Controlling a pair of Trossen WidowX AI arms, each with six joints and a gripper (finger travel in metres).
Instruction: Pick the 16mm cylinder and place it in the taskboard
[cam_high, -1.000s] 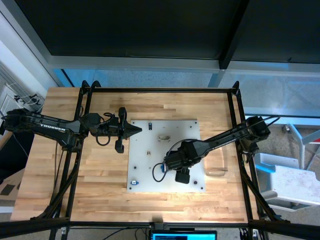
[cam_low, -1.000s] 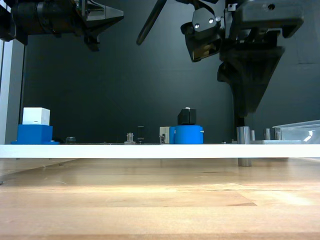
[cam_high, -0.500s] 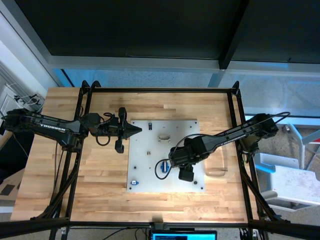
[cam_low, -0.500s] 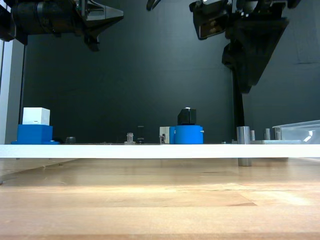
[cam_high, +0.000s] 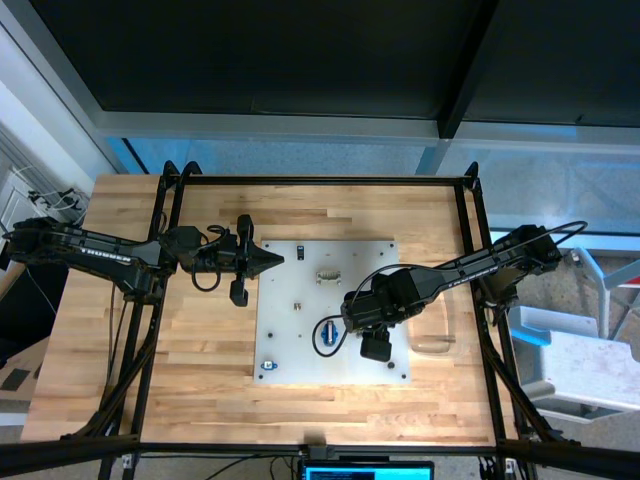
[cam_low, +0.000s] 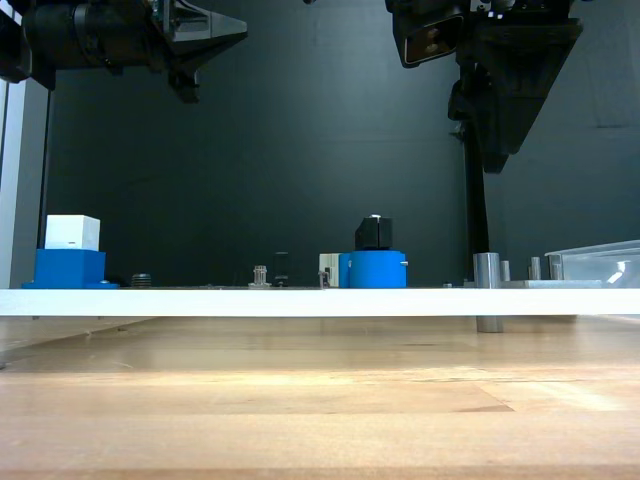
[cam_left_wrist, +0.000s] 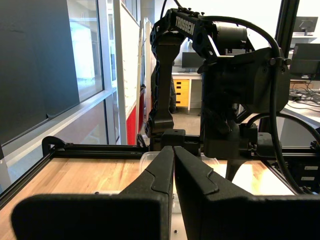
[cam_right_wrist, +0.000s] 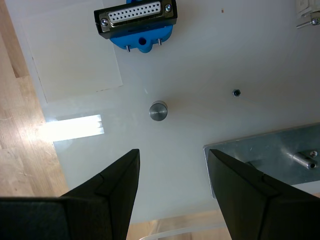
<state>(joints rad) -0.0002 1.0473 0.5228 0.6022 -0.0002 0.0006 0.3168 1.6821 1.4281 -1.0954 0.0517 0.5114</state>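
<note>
Presently, 16mm cylinder upright in taskboard, touching nothing else, between blue D-sub connector and grey metal block. High above it, right gripper, fingers spread wide, holding nothing. Over board's left edge, left gripper, fingers pressed together, empty, well above the surface.

"trossen" is printed on the right arm.

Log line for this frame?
phase: placed | cylinder: upright in board | right hand: open, empty, above cylinder | left hand: shut, raised at board's left edge
</note>
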